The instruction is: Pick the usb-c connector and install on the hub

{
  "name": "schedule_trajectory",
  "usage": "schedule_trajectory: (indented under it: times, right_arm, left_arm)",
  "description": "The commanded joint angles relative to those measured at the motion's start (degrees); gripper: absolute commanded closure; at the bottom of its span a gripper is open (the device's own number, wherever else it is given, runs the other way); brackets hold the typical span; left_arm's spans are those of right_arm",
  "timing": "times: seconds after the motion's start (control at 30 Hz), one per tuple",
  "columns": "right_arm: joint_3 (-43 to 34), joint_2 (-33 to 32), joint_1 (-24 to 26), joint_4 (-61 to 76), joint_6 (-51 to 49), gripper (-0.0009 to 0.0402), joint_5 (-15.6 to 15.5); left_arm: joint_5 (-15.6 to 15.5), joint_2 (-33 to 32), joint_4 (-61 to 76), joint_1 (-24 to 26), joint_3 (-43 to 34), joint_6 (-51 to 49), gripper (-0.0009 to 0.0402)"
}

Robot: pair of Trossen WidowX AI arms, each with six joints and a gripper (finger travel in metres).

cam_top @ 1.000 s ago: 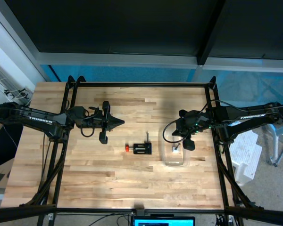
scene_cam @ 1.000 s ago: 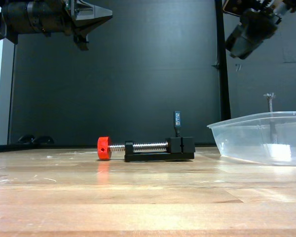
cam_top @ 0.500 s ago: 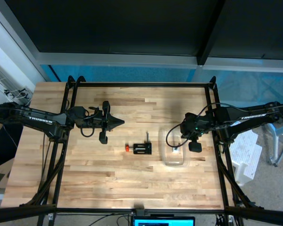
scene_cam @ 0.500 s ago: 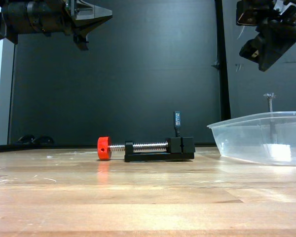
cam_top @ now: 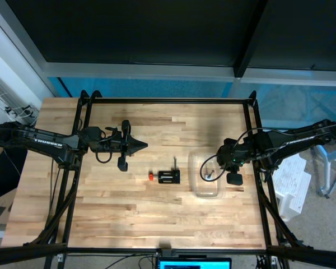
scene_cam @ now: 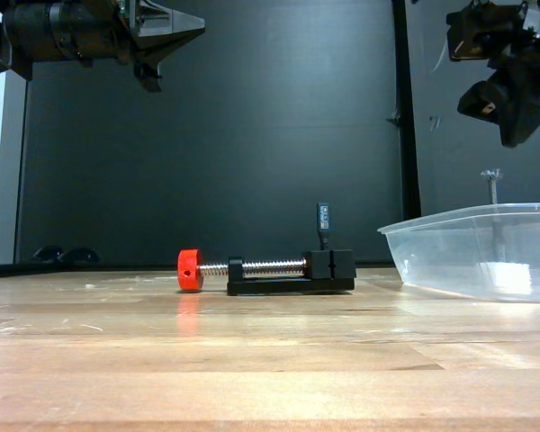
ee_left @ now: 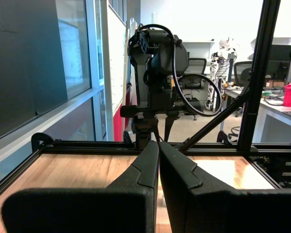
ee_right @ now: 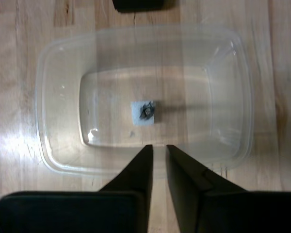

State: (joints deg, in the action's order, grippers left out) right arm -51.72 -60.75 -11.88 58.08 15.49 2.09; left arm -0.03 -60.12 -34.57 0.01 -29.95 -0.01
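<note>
The usb-c connector point(ee_right: 146, 110) stands upright in a small white foam block on the floor of the clear tray point(ee_right: 43, 121), free of both grippers. Its tip point(scene_cam: 493, 180) shows above the tray wall point(scene_cam: 468, 261). My right gripper point(ee_right: 157, 150) hangs high above the tray's near-right edge, pointing down, open by a narrow gap with nothing in it. It also shows from above point(cam_top: 228, 166) and from table level point(scene_cam: 515, 135). The hub point(scene_cam: 323, 220) stands upright in a black vise point(scene_cam: 288, 270). My left gripper point(cam_top: 143, 145) is shut and hovers high at the left.
The vise point(cam_top: 168, 177) has a red knob point(scene_cam: 189, 270) at its left end and sits mid-table, left of the tray point(cam_top: 207, 193). Black frame rails run along the table's back and sides. The right arm's cable loops over the tray.
The right gripper has moved right and toward the near edge, from over the tray's far-left part to above its near-right edge. The left arm, vise and connector have stayed put.
</note>
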Motion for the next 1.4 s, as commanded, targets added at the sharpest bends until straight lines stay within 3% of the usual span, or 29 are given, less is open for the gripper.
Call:
schedule_trajectory:
  times: [0.03,0.13,0.37,0.9,1.4]
  right_arm:
    - [0.3,-1.0,-0.2,0.2,0.5,0.0298,0.4]
    - [1.2,-2.1,-1.1,-0.7,0.5,0.0261,2.4]
    - [4.9,-5.3,-1.9,-7.6,0.7,0.0216,2.4]
    - [6.4,-14.8,-2.6,-15.8,0.6,0.0213,2.9]
    - [8.6,-16.8,-3.2,-20.2,1.2,0.0213,2.9]
  left_arm:
    - [0.0,0.0,0.0,0.0,0.0,0.0,0.0393]
    - [0.0,0.0,0.0,0.0,0.0,0.0,0.0393]
    - [0.0,0.0,0.0,0.0,0.0,0.0,0.0393]
    - [0.0,0.0,0.0,0.0,0.0,0.0,0.0393]
    - [0.0,0.0,0.0,0.0,0.0,0.0,0.0393]
